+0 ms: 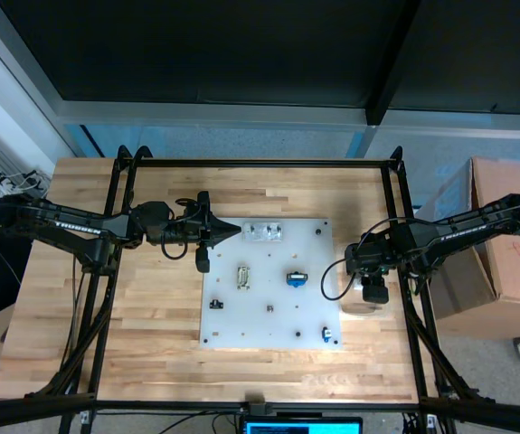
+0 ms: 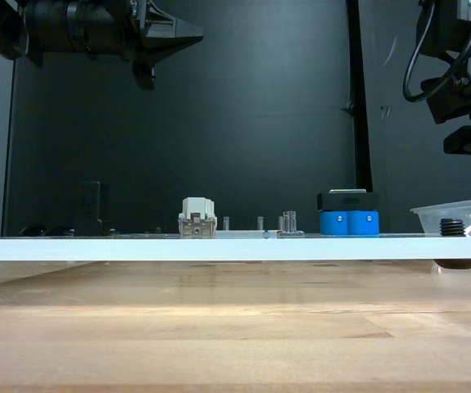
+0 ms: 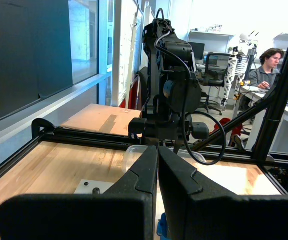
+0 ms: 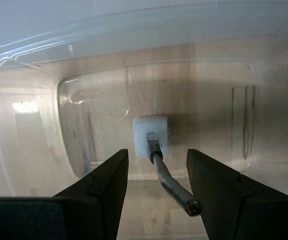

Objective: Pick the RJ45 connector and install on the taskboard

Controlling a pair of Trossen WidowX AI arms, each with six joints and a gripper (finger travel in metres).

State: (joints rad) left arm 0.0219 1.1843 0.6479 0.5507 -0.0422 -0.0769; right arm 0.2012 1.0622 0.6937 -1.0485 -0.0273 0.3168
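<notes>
The board (image 1: 269, 316) lies in the middle of the tabletop (image 1: 106, 344). My left claw (image 1: 232, 231) hangs above the board's left rear edge. A tray (image 1: 354, 310) sits just right of the board, with my right claw (image 1: 374, 291) over it. The connector (image 4: 151, 137) lies free inside the tray, beneath that claw.

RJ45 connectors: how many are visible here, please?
1. The pale RJ45 connector with grey cable stub lies free in the clear plastic tray, beneath the open right gripper. The shut left gripper hovers above the white taskboard's far-left corner. Others may be hidden.
</notes>
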